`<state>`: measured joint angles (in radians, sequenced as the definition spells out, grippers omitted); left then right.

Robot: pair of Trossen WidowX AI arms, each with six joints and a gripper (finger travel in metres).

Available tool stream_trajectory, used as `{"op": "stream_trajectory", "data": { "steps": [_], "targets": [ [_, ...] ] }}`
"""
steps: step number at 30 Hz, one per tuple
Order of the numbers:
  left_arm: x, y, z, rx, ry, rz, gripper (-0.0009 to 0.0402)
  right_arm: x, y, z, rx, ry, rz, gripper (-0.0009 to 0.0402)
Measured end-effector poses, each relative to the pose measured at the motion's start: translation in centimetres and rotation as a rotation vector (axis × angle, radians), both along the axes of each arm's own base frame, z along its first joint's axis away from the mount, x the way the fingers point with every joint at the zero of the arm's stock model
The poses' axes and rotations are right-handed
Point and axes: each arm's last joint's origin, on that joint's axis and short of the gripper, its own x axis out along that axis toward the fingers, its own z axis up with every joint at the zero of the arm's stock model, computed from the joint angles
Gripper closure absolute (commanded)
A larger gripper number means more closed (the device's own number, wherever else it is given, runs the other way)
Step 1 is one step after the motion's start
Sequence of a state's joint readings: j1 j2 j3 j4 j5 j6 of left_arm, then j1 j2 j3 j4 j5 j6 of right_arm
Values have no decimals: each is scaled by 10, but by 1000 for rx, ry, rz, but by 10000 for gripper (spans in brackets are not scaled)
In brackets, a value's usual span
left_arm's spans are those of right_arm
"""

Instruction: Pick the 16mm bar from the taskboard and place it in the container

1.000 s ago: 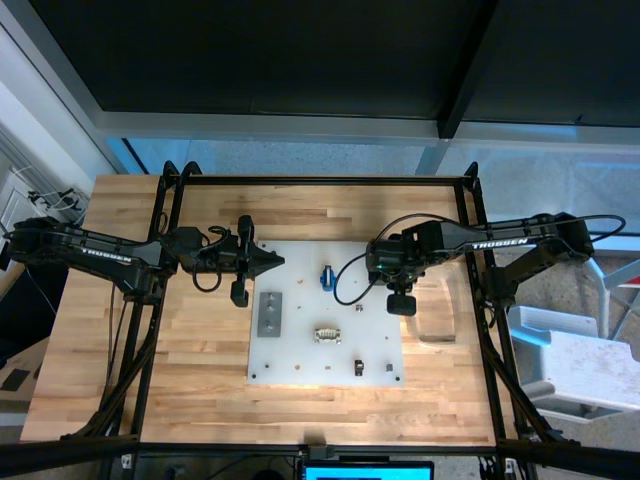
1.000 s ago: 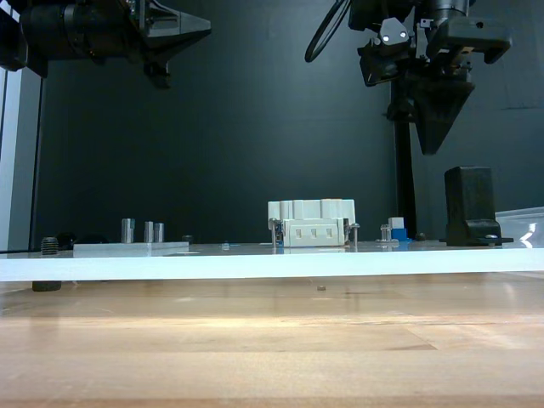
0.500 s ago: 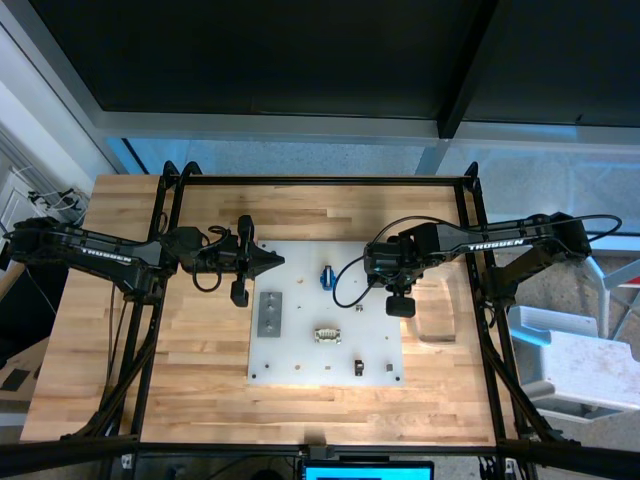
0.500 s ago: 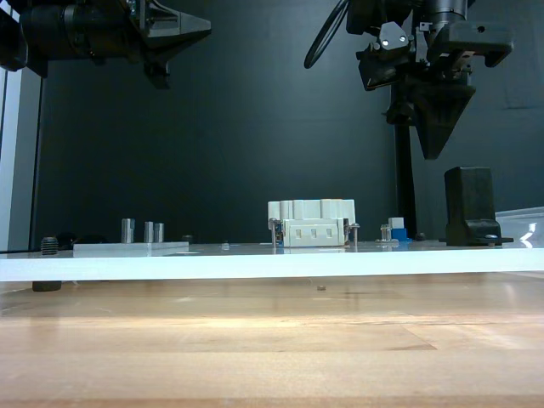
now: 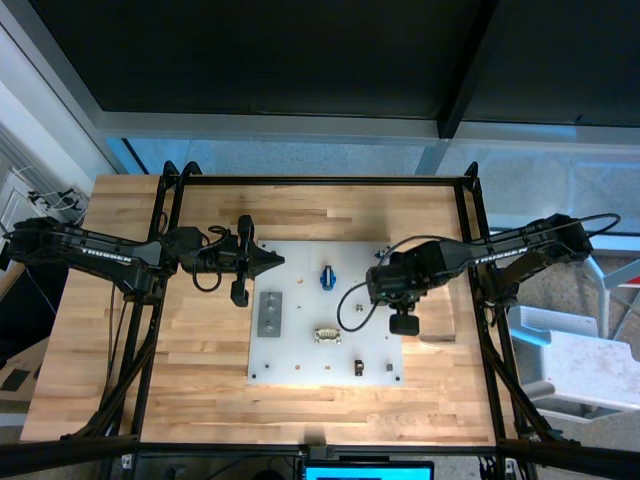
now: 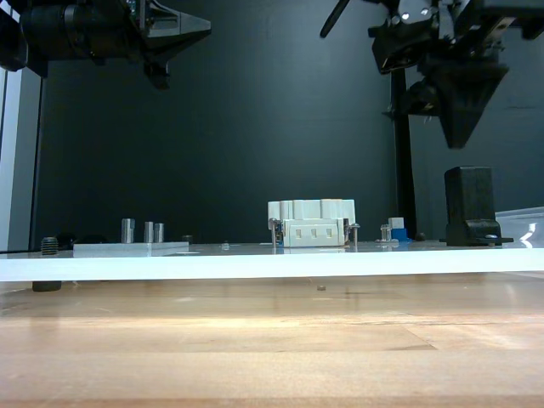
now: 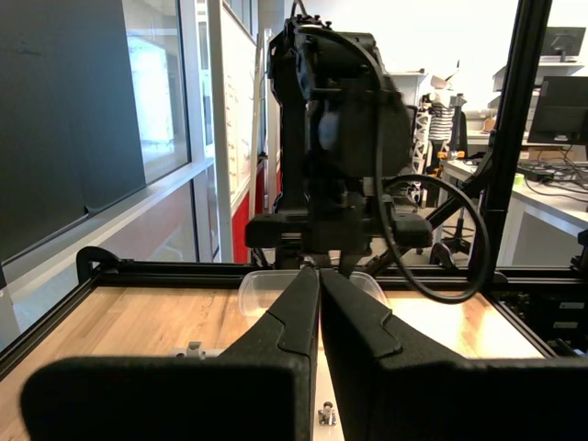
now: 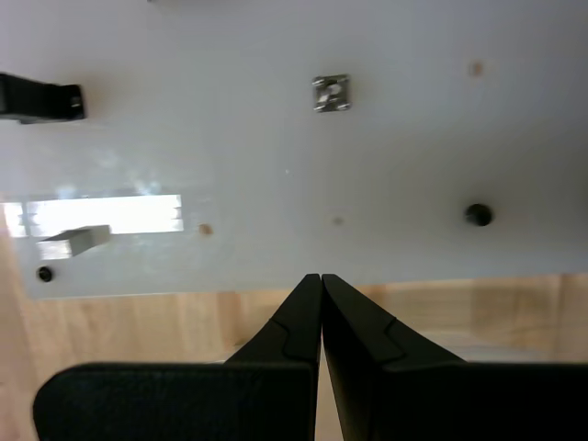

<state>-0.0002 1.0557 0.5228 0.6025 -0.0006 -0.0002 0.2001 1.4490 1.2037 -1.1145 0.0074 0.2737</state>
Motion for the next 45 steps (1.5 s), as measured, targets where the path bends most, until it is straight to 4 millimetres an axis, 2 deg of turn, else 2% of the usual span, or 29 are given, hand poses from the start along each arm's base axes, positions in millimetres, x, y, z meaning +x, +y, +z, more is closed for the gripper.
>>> {"op": "stream_trajectory", "data": {
  "steps": [11,19,30,45],
  "targets": [
    [0,0,0,0,0,0,393,2,32,-9,10,35,19,393],
    [0,0,0,0,0,0,393,10,60,-5,20,39,43,393],
    [0,0,0,0,0,0,393,11,96,-13,29,64,38,393],
    [0,0,0,0,0,0,393,3,120,-18,44,60,34,393]
  ]
}}
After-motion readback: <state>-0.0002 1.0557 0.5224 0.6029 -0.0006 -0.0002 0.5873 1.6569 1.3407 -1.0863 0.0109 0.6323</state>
